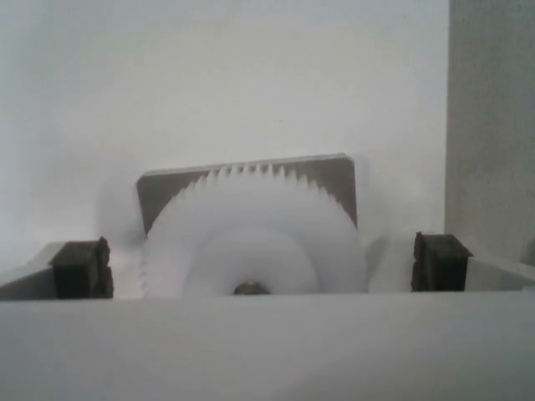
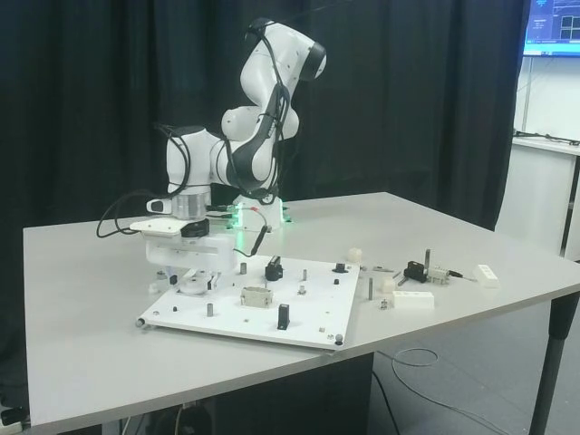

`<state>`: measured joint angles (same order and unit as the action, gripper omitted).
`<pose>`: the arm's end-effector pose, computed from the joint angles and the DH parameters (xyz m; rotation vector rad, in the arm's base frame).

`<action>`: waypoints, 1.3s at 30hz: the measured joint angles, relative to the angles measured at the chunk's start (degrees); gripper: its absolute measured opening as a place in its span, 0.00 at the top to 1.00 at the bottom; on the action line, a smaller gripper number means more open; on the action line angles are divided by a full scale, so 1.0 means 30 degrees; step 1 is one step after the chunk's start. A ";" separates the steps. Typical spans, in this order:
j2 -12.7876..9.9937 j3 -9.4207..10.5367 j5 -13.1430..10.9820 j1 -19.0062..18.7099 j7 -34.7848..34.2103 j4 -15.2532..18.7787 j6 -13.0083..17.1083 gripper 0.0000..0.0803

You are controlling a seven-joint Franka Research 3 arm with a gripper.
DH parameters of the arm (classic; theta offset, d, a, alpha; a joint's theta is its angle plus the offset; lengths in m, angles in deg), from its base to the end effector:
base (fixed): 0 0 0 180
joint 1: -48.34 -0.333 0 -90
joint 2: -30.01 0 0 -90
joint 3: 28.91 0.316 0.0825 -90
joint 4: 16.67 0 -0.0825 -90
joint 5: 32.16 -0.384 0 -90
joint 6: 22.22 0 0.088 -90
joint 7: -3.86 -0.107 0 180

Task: Remove large gear.

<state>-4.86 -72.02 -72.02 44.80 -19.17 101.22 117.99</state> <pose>0.4553 -0.3704 0.2077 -2.2262 2.1753 -0.0562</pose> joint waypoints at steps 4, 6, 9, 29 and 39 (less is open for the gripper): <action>-0.0018 0.0000 0.0018 0.0004 0.0000 -0.0007 -0.0024 0.00; -0.0022 0.0000 0.0027 0.0004 0.0001 -0.0007 -0.0036 0.00; -0.0026 0.0005 0.0041 0.0004 0.0004 -0.0007 -0.0053 0.00; -0.0078 0.0142 0.0062 0.0023 0.0012 -0.0005 -0.0102 0.26; -0.0069 0.0127 0.0076 0.0025 -0.0002 -0.0006 -0.0116 0.26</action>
<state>-5.07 -71.64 -71.79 44.87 -19.18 101.21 117.65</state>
